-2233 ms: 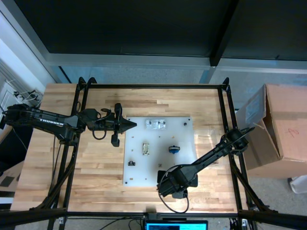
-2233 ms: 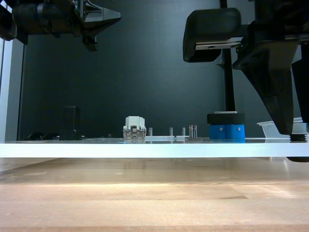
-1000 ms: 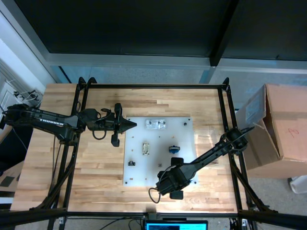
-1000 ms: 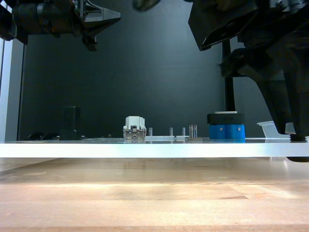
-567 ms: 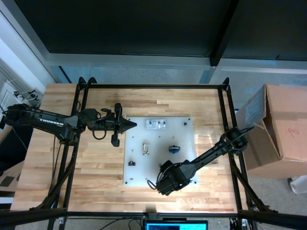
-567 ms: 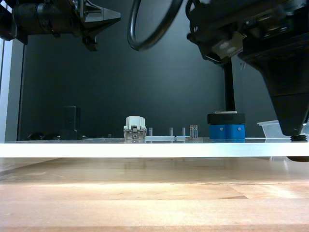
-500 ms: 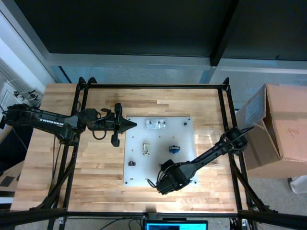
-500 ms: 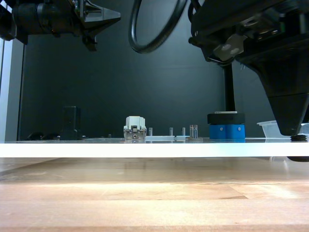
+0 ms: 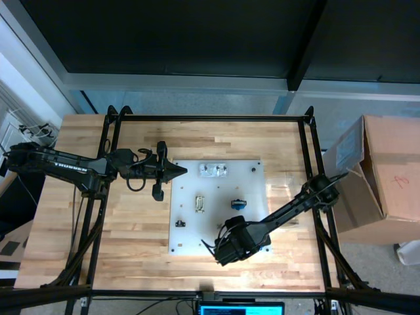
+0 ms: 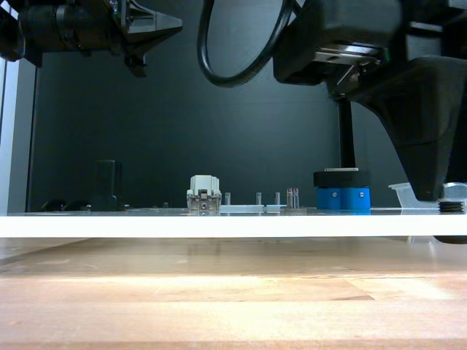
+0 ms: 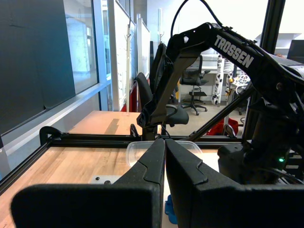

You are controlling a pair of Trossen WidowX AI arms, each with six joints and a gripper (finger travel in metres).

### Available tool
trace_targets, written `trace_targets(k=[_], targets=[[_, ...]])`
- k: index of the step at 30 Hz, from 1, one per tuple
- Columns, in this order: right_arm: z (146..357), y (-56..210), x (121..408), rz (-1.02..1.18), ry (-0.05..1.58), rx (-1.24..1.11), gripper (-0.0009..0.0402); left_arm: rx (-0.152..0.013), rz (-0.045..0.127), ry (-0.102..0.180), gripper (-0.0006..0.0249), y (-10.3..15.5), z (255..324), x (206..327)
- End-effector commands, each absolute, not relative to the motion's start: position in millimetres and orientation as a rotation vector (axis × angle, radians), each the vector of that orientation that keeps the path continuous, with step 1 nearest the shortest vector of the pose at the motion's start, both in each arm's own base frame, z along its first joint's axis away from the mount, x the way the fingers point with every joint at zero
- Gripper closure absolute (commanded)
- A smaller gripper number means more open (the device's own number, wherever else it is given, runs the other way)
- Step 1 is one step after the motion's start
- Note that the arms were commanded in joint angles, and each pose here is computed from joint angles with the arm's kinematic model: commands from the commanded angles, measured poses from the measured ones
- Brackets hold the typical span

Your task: Pick the M12 nut and place it on its threads and fasten

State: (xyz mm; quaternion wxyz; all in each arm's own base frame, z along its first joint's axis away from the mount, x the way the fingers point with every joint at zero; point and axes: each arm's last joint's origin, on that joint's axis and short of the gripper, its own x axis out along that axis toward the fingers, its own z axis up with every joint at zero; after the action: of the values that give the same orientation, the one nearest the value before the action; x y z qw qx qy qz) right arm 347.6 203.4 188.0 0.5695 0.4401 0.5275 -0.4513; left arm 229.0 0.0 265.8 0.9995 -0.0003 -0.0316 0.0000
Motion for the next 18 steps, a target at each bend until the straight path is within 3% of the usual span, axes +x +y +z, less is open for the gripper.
trace_targets(k=[1,18], targets=[[190.6,203.3,347.0,-1.115,1.195,1.115,0.0362,-0.001,0.000,-0.063,0.0243,0.0,265.8,229.0],[187.1,204.3,346.9,-1.168,1.150,1.196,0.0362,-0.001,0.000,-0.063,0.0243,0.0,265.8,229.0]])
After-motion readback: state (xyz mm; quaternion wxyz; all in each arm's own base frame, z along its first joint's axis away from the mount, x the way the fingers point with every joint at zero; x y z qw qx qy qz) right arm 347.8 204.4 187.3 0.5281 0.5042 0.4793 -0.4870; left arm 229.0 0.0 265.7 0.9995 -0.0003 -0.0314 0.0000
